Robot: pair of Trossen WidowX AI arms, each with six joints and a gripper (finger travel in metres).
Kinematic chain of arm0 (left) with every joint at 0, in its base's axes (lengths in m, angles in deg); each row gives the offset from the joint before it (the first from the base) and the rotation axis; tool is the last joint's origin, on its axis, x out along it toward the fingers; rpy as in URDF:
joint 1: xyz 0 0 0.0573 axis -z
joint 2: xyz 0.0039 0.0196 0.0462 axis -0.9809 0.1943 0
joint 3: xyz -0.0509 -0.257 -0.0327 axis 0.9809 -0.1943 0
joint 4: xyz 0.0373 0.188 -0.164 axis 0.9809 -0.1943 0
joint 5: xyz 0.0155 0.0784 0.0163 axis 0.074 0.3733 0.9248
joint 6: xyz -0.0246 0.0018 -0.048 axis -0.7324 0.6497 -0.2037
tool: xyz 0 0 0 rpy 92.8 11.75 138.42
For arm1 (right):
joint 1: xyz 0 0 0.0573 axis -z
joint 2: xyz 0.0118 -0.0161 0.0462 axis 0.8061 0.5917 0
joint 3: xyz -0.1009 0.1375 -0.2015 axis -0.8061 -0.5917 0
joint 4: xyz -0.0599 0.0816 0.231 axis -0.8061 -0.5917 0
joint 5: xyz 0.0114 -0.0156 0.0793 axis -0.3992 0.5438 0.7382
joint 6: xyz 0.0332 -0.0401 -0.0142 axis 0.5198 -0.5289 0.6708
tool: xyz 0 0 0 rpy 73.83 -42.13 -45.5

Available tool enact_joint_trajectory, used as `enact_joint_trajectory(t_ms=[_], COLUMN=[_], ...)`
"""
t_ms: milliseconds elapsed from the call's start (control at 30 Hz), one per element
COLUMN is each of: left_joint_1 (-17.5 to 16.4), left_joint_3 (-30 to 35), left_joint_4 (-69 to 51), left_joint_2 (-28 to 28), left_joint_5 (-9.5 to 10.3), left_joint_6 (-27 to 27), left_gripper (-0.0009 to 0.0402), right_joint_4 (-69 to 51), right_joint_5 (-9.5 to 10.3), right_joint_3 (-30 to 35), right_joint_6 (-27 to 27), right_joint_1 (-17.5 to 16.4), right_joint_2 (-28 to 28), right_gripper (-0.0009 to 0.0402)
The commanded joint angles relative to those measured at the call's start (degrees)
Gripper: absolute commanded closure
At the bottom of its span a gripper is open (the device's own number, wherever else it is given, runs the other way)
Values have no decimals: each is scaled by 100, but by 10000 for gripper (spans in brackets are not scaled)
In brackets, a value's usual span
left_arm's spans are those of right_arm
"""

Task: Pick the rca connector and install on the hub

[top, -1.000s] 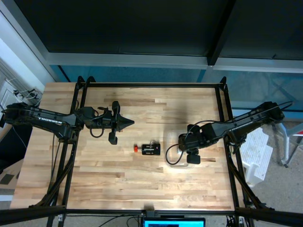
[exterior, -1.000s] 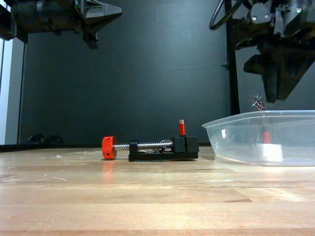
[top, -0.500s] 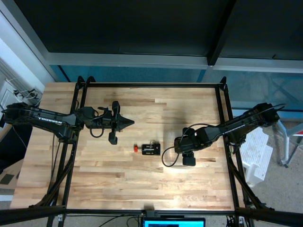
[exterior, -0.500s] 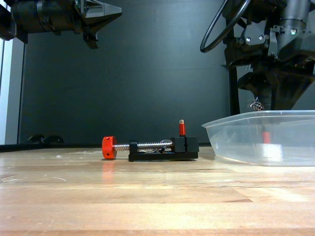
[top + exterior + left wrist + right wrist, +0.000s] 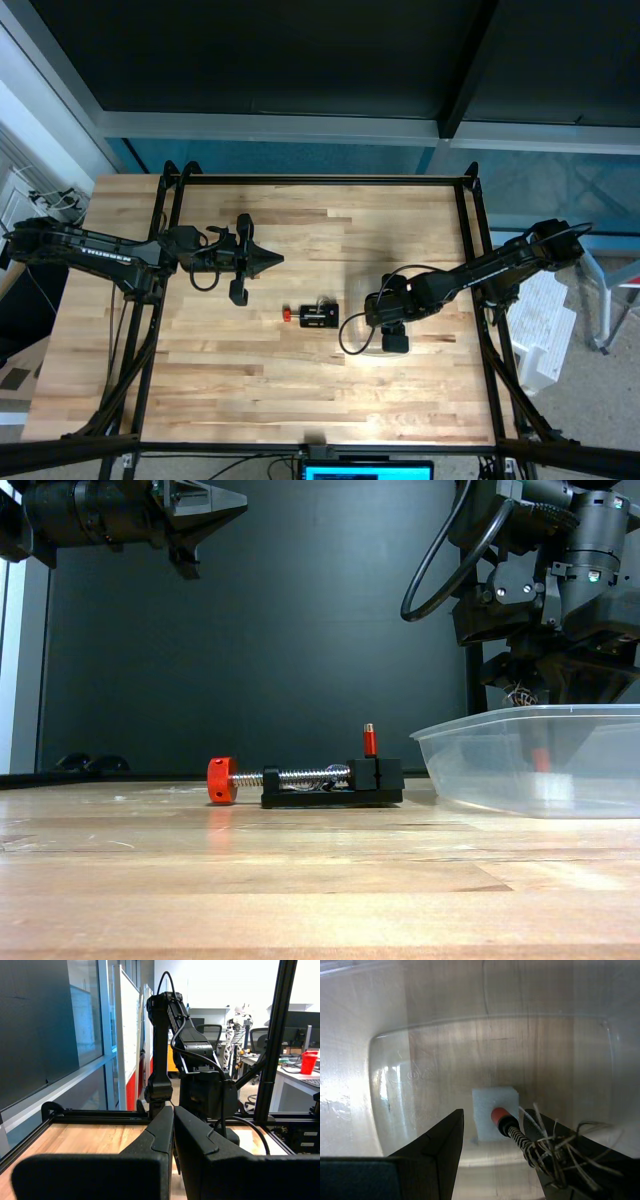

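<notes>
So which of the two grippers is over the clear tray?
The right gripper: it hangs open over the clear tray, the rca connector in view between its fingers. The left gripper is shut, parked high at the left, far from it.

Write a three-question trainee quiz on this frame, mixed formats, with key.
1. True or false: the right gripper, low over the clear tray, is shut on the rca connector.
2. The rca connector stands on: A) bare wood B) a white foam block C) a metal plate.
3. Fill in: the left gripper, raised at the left of the table away from the hub, is ___.
Key: 1 false, it is open with a finger either side of the connector. 2 B. 3 shut.
</notes>
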Motion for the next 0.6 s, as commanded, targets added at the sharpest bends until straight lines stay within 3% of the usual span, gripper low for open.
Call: enact_joint_trajectory(t_ms=[33, 600], left_joint_1=[0, -2], left_joint_3=[0, 0], left_joint_4=[2, 0], left_joint_2=[2, 2], left_joint_5=[0, 0], left_joint_6=[0, 0], left_gripper=[393, 393], right_joint_4=[20, 17], right_joint_5=[-7, -9], right_joint_3=[0, 0], right_joint_6=[0, 7], right_joint_1=[-2, -2], right_joint_2=[4, 4], right_gripper=[230, 353])
